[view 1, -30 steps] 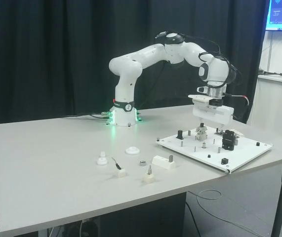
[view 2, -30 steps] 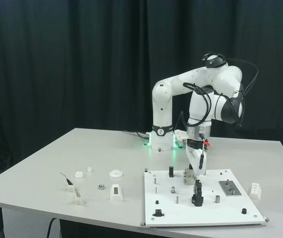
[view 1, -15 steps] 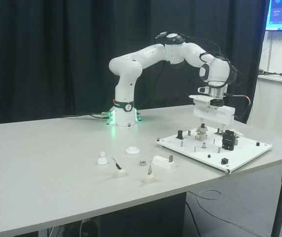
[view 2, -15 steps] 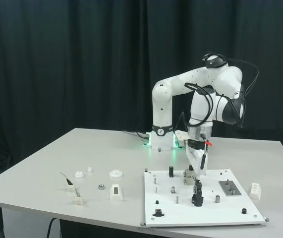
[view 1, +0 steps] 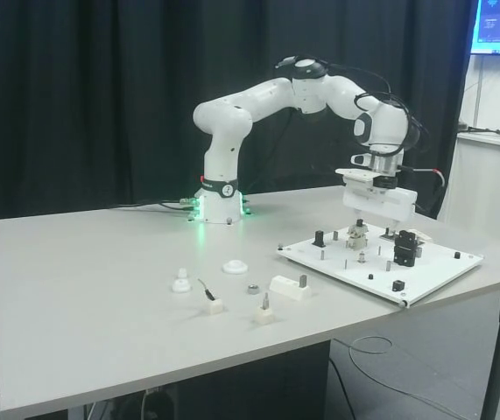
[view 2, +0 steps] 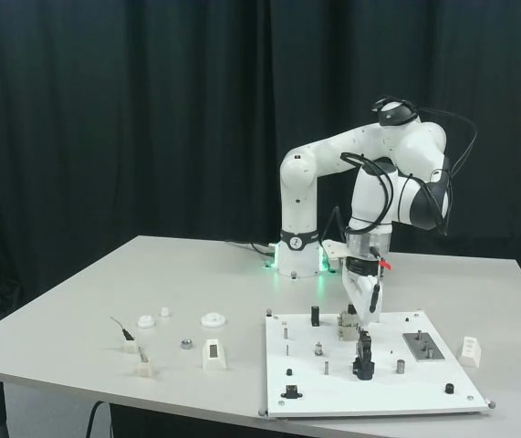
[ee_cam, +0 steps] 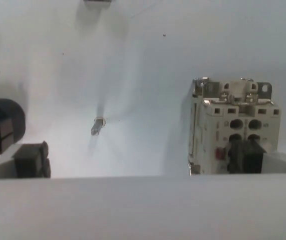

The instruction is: Insert waterproof.

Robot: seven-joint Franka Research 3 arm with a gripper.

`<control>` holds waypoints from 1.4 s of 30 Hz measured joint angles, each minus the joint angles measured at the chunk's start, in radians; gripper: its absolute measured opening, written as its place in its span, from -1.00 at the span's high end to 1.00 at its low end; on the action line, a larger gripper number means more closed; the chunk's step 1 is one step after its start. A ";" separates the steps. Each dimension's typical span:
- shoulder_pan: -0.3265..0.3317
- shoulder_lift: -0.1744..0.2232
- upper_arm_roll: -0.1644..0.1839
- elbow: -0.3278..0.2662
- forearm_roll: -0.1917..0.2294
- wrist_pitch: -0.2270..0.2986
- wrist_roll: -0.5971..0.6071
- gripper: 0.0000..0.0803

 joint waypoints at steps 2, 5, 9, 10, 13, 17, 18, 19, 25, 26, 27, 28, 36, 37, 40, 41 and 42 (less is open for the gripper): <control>0.000 0.000 0.000 0.000 -0.001 0.000 0.000 -0.99; 0.000 0.000 0.001 0.000 -0.003 0.000 0.000 -0.99; 0.000 0.000 0.002 0.000 -0.006 -0.001 0.000 -0.99; 0.000 0.000 0.002 0.000 -0.006 -0.001 0.000 -0.99; 0.001 0.000 0.003 0.000 -0.007 -0.001 0.000 -0.99; 0.002 0.000 0.003 0.000 -0.007 -0.002 0.000 -0.99; 0.002 0.000 0.003 0.000 -0.007 -0.002 0.000 -0.99; 0.002 0.000 0.003 0.000 -0.007 -0.003 0.000 -0.99; 0.003 0.000 0.004 0.000 -0.007 -0.004 0.000 -0.99; 0.004 -0.001 0.006 0.000 -0.006 -0.006 0.002 -0.99; 0.004 -0.001 0.009 0.000 -0.005 -0.007 0.007 -0.99; 0.004 -0.001 0.012 0.001 -0.005 -0.007 0.010 -0.99; 0.004 0.000 0.020 0.002 -0.007 0.004 0.012 -0.99; 0.004 0.000 0.020 0.002 -0.007 0.005 0.012 -0.99; 0.004 0.000 0.021 0.002 -0.009 0.007 0.012 -0.99; 0.004 0.000 0.021 0.002 -0.010 0.008 0.012 -0.99; 0.004 0.000 0.021 0.002 -0.011 0.009 0.012 -0.99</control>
